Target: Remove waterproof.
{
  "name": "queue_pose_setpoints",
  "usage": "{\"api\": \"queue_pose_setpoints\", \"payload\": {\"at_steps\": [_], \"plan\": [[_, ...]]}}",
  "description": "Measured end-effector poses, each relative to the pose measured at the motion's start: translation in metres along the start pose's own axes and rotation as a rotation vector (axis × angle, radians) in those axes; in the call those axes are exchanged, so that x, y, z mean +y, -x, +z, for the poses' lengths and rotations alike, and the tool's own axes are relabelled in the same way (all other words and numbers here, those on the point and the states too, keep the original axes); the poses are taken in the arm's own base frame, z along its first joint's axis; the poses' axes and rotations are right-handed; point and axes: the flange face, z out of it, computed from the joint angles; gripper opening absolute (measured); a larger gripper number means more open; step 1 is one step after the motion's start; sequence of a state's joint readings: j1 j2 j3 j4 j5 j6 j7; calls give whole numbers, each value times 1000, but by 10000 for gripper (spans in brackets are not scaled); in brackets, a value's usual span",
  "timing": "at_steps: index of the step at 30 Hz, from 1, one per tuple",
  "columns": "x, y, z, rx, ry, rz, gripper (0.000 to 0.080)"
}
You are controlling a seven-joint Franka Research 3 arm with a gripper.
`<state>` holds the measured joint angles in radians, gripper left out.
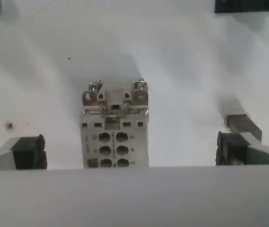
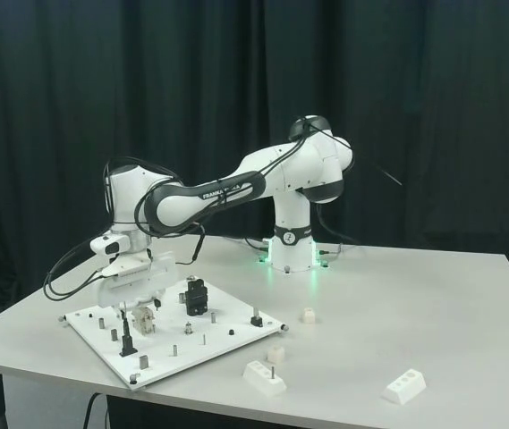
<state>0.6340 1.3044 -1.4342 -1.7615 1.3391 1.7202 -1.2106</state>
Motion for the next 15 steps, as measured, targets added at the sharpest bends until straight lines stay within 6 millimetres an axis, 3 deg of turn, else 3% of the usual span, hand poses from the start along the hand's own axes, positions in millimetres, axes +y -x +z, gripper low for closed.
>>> {"api": "queue_pose_setpoints", "payload": {"at_steps": [15], "plan": [[2, 5, 7, 19, -3, 4, 800]]}}
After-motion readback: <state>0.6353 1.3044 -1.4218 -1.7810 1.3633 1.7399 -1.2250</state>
